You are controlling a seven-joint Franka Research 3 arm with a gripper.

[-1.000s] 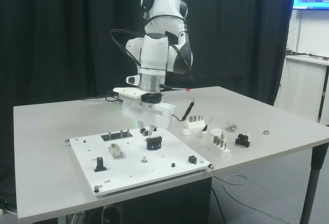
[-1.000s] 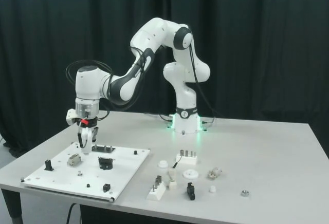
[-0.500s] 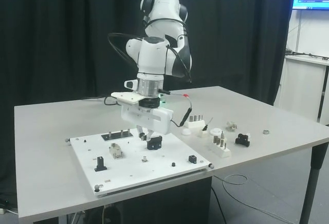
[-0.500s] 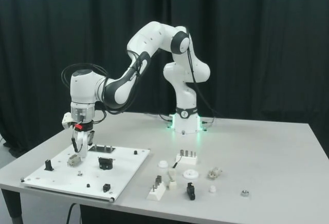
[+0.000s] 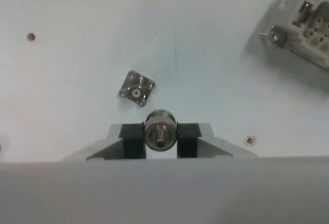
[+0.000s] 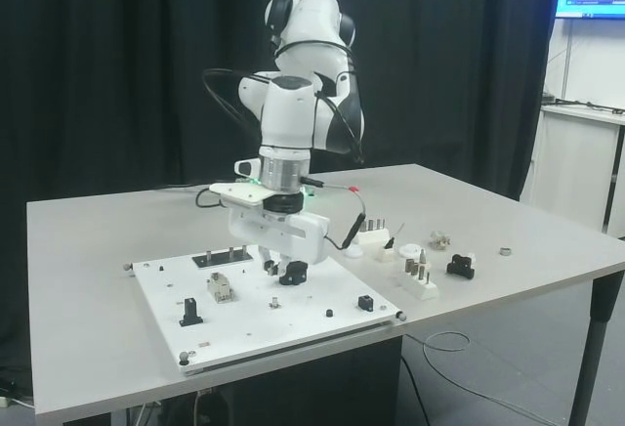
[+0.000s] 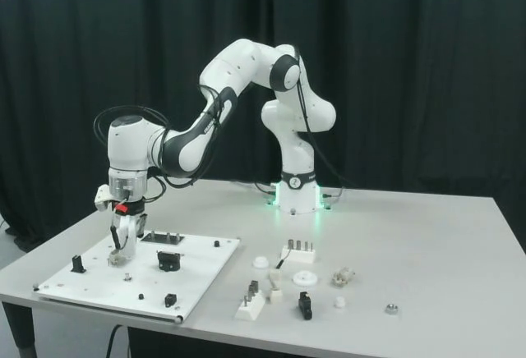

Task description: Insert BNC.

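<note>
The plug (image 5: 160, 130), a small round metal connector, sits clamped between the jaws of the gripper (image 5: 160, 141), held end-down above the white board (image 6: 293, 323). Its socket (image 5: 137, 87), a little square metal flange with a round centre, lies on the board just beside the plug's line of descent, not directly beneath it.

The likely trouble is that offset: if the arm drops from here, the plug could land on the flange's edge or on bare board and jam or twist in the grip. A plug of this kind may also need its collar lined up before it seats, and a straight push could stall.

A larger multi-pin connector (image 5: 303, 23) stands on the same board, well apart. The board rests on the grey desk (image 7: 427, 243), with loose small parts (image 7: 300, 280) scattered beside it. Black curtains (image 7: 427, 62) close off the room behind.
</note>
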